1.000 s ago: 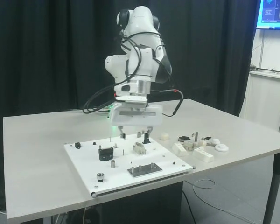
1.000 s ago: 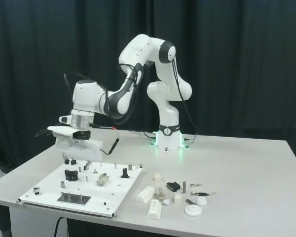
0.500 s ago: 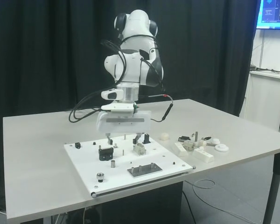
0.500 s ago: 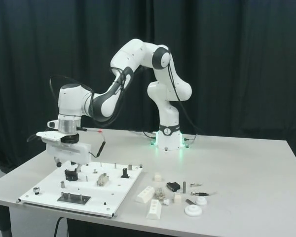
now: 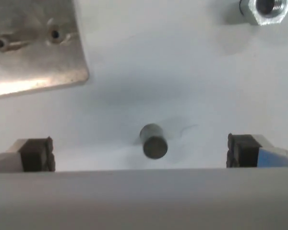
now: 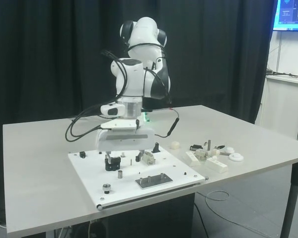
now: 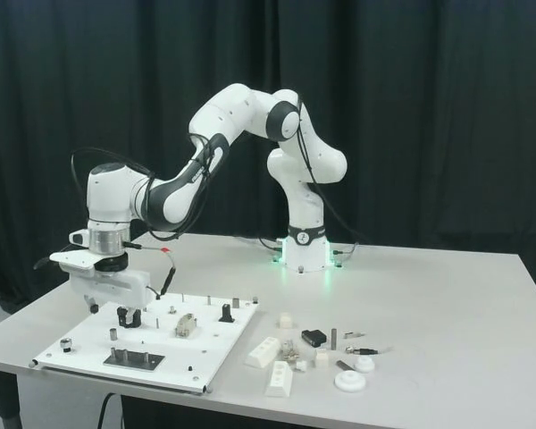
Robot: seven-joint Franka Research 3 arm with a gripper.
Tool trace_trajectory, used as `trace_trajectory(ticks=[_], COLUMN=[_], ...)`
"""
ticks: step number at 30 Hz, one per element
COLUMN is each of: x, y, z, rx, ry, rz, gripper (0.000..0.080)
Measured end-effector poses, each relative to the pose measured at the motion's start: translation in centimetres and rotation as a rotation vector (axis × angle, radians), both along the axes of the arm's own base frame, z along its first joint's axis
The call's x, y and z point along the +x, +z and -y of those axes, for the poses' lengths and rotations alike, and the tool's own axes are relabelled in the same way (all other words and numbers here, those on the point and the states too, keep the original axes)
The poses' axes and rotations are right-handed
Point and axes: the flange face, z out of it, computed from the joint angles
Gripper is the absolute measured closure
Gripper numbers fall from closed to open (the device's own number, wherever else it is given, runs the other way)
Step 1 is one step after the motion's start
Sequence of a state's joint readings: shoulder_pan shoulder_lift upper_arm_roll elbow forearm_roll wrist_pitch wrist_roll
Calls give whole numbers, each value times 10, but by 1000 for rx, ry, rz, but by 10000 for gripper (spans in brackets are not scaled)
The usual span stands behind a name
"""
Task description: Remove round peg 4.
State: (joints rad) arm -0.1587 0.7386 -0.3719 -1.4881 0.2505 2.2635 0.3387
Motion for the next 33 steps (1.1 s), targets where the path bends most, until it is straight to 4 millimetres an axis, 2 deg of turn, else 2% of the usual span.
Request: trace_trajectory(ticks=[16, 33], x=[0, -6], y=[-26, -48], z=[14, 19], rx=[16, 34], ry=[166, 186], rz=[-17, -41], gripper=[3, 3])
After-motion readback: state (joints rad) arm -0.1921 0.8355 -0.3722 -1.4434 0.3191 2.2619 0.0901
